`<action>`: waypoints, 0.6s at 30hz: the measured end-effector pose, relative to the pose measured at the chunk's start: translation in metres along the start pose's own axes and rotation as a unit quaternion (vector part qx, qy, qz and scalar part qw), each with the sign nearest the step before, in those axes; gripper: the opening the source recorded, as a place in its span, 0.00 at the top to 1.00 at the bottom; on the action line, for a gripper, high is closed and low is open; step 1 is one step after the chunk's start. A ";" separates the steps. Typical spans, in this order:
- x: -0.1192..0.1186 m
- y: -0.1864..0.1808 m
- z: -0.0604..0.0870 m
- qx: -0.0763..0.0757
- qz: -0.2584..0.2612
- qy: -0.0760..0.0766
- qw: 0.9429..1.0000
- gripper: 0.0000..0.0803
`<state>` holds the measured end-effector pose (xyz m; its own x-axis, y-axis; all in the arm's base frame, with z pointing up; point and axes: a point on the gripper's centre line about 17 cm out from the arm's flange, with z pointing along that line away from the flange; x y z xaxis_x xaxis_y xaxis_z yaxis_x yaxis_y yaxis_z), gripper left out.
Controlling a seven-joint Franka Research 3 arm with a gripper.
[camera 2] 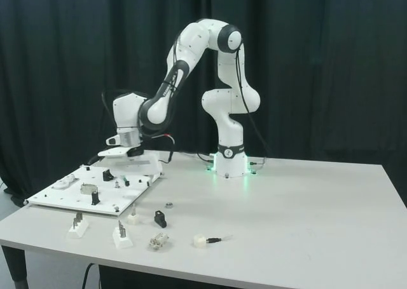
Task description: Pick bolt 4.
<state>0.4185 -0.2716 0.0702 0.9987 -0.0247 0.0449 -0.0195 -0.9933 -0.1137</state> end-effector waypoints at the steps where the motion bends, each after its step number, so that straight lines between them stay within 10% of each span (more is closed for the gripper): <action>1: -0.001 -0.004 0.002 0.000 0.001 0.000 1.000 0.00; 18: 0.009 -0.058 0.021 -0.014 0.021 0.004 1.000 0.00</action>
<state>0.4293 -0.2115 0.0568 0.9965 -0.0676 0.0495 -0.0632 -0.9942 -0.0873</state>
